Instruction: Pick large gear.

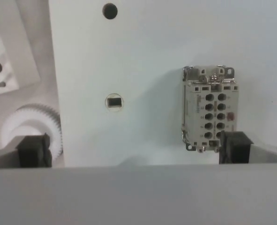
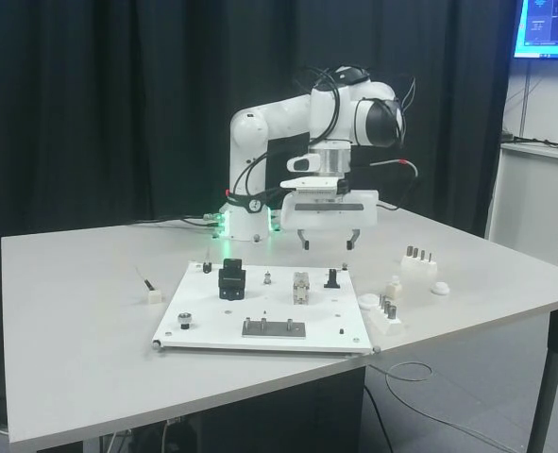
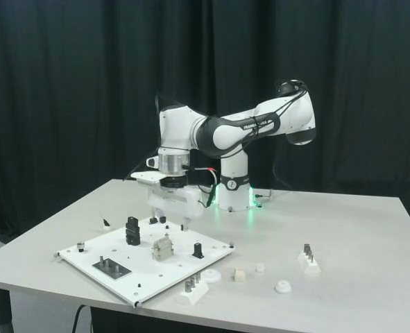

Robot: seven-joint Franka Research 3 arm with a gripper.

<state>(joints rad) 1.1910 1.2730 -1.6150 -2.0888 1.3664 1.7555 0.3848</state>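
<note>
End effector [image 2: 327, 243] hangs above the back edge of the white board [image 2: 260, 316], fingers spread wide, nothing between them. My read: it's in the approach phase, not yet lined up on anything.

Wrist view: the board fills most of the frame, with the multi-pin connector [image 1: 208, 110] beside one fingertip. The gear [image 1: 33, 129] — white, toothed rim — sits just off the board's edge on the counter [image 2: 80, 283], partly hidden behind the other fingertip. So it's off to one side of the grip axis, not between the fingers.

Second room view: the gear [image 3: 211, 276] looks to be the white disc just off the board's corner, next to the white peg block [image 3: 193, 290]. A smaller white disc [image 3: 282, 286] lies further out on the counter — I can't tell for certain which is the "large" one, but the wrist view's toothed part matches the one by the board.

Parts appear laid out loose beside the board as a staging area for assembly, so the gear lies flat with its hub up.

Next move, I'd judge: shift sideways off the board, centre over the hub, then descend.
</note>
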